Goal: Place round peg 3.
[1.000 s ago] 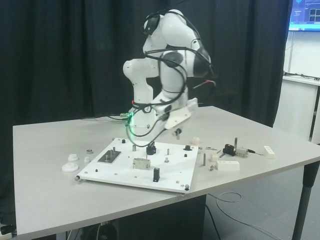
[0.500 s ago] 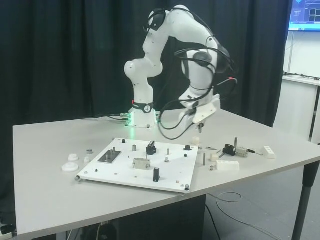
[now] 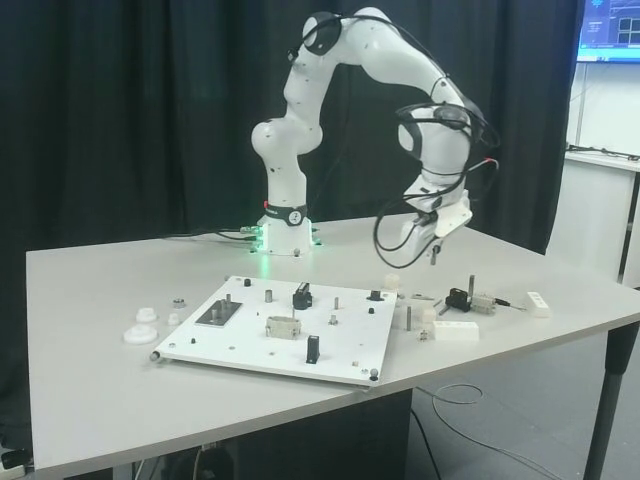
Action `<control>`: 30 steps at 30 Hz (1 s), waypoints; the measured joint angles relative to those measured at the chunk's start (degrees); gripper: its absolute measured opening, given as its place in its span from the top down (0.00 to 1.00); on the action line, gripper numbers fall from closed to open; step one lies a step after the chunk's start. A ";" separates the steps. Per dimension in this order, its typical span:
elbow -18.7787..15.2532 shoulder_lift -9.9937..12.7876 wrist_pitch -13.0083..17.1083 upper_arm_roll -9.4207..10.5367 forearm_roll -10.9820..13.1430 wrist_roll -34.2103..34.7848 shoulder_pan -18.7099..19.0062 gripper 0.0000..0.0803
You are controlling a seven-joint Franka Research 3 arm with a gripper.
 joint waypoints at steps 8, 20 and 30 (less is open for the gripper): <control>-6.65 -2.40 9.14 2.89 -2.47 8.04 4.78 0.86; -13.07 -3.06 20.57 4.72 -5.36 15.68 10.50 0.86; -15.75 -2.45 27.40 5.55 -5.63 17.38 11.92 0.86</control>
